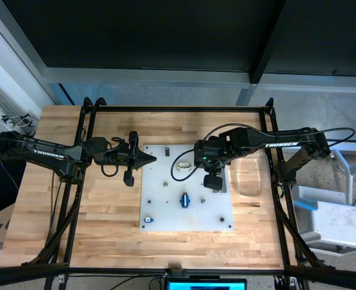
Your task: Pick the 16mm cylinder and place it in the container
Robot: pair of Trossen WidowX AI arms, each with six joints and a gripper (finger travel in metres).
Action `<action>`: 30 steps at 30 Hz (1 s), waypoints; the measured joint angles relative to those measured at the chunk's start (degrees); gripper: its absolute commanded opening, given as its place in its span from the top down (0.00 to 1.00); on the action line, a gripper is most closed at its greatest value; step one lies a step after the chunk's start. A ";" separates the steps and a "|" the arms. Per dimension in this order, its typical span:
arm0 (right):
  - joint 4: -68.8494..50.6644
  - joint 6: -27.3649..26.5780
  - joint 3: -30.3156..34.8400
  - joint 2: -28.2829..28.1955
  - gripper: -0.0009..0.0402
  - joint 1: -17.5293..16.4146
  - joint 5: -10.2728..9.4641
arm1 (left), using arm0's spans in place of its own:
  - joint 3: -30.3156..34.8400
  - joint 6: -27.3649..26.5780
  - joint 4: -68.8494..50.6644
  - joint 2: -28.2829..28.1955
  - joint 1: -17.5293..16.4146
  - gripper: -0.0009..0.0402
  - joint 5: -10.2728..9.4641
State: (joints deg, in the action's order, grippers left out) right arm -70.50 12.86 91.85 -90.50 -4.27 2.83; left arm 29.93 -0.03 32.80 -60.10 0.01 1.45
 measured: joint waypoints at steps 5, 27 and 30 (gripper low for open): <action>-0.68 0.35 0.22 -1.38 0.98 -0.31 -1.95 | 0.00 0.00 0.00 -0.02 0.00 0.98 0.00; -0.94 2.93 -1.18 -3.85 0.91 -9.33 -0.72 | 0.00 0.00 0.02 -0.02 0.00 0.98 -0.02; -0.79 3.17 -1.31 -5.05 0.86 -9.73 -0.37 | 0.02 -0.02 0.04 -0.02 0.00 0.98 0.00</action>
